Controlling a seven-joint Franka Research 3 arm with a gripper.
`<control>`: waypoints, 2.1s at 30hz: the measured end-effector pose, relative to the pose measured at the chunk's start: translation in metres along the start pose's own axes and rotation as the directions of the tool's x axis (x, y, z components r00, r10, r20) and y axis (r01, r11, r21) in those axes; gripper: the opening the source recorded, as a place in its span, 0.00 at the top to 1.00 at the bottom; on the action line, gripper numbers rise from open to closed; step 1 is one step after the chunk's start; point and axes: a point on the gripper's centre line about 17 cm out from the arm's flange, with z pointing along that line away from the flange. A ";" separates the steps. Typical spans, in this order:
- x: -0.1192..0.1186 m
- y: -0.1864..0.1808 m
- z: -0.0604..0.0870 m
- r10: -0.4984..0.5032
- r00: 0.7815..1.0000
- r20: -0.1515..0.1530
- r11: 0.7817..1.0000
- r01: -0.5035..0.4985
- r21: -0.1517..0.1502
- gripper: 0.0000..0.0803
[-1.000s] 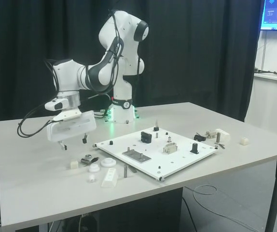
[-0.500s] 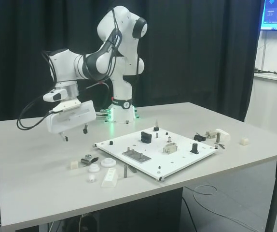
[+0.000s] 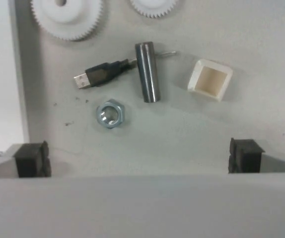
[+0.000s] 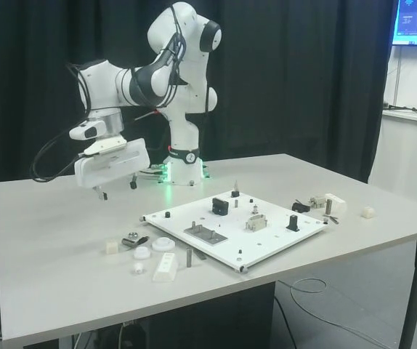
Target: Remove BNC.
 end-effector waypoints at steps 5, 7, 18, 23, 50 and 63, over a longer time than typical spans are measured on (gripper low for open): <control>0.004 -0.005 -0.007 0.004 1.000 0.009 1.000 -0.004 0.000 0.00; 0.005 -0.007 -0.009 0.009 1.000 0.012 1.000 -0.009 0.001 0.00; 0.012 -0.013 -0.018 0.014 1.000 0.022 1.000 -0.014 -0.008 0.00; 0.015 -0.015 -0.020 0.014 1.000 0.025 1.000 -0.014 -0.010 0.00; 0.022 -0.034 -0.024 0.091 0.994 0.060 0.996 -0.092 0.005 0.00; 0.029 -0.068 -0.025 0.172 0.981 0.088 0.981 -0.178 0.072 0.00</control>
